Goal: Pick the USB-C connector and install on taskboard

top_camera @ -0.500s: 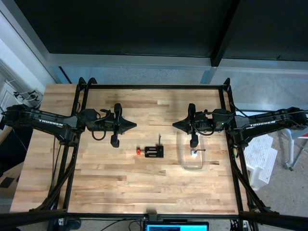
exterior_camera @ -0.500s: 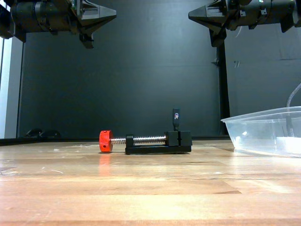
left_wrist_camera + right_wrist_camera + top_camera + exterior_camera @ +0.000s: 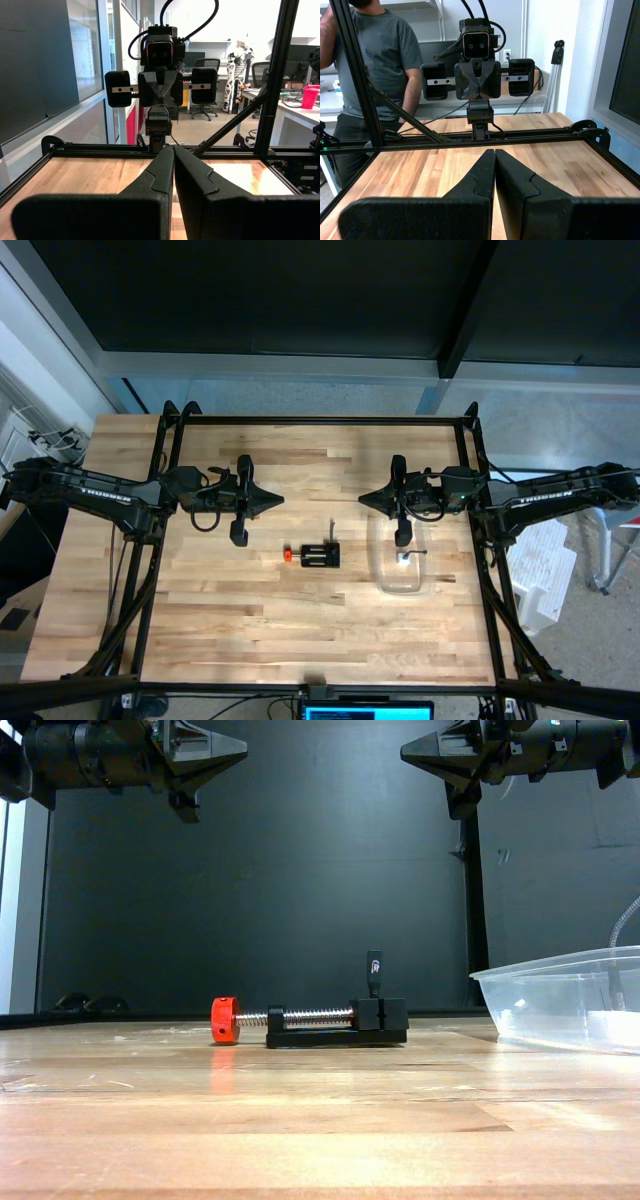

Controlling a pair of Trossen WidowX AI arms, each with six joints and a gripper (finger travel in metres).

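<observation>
The taskboard (image 3: 315, 556) is a small black block with an orange-red knob, lying mid-table; in the low view the taskboard (image 3: 335, 1020) carries a short dark upright post. The USB-C connector (image 3: 416, 553) is a thin dark sliver inside the clear tray, beside a small white cube (image 3: 402, 557). My left gripper (image 3: 278, 500) hovers high, left of and behind the taskboard, shut and empty. My right gripper (image 3: 363, 500) hovers high near the tray's far end, also shut and empty. The wrist views show each pair of fingertips pressed together: left gripper (image 3: 173, 150), right gripper (image 3: 495, 152).
The clear plastic tray (image 3: 400, 587) sits right of the taskboard, and its wall (image 3: 560, 970) rises above table height. A black frame (image 3: 320, 421) borders the table. A person (image 3: 380, 60) stands beyond the table's left side. Bare wood lies in front of the taskboard.
</observation>
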